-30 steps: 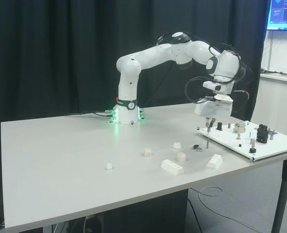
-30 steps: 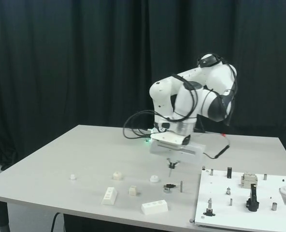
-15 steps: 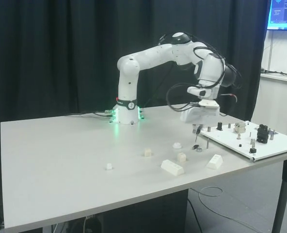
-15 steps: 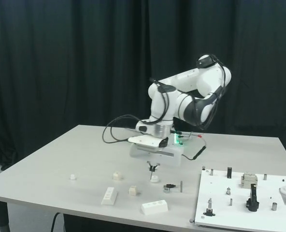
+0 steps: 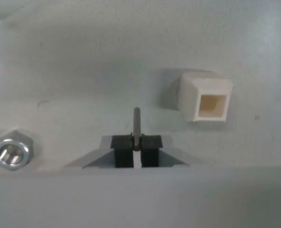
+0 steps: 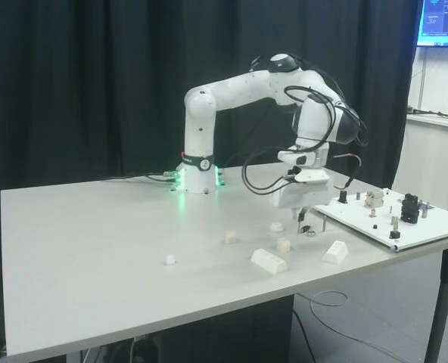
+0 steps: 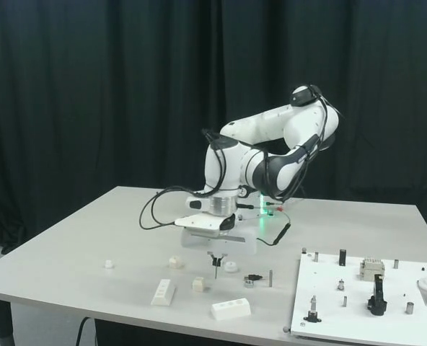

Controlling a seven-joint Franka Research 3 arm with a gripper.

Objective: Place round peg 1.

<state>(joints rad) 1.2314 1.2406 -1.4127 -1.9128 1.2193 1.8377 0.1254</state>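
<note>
My gripper (image 5: pixel 136 150) is shut on a thin grey round peg (image 5: pixel 136 124), which sticks out past the black fingertips (image 5: pixel 122 151). In the second room view the gripper (image 7: pixel 215 260) hangs low over the table with the peg (image 7: pixel 216 271) pointing down, between a small white cube (image 7: pixel 198 284) and a white hexagonal nut (image 7: pixel 231 267). The wrist view shows that cube (image 5: pixel 206 97) with a square hole on one side of the peg and the nut (image 5: pixel 12 152) on the other. The first room view has the gripper (image 6: pixel 300 215) just left of the white assembly board (image 6: pixel 406 230).
Loose white blocks lie around: a long one (image 7: pixel 164 292), another (image 7: pixel 230 308), a cube (image 7: pixel 175 262), a tiny piece (image 7: pixel 109 264). A small black part (image 7: pixel 253 277) and an upright pin (image 7: pixel 270 277) sit beside the board (image 7: pixel 358 306), which carries pegs and black fixtures.
The arm has swung away from the board's edge toward the loose white parts and come down, carrying the peg with it. Nothing on the table has shifted.
</note>
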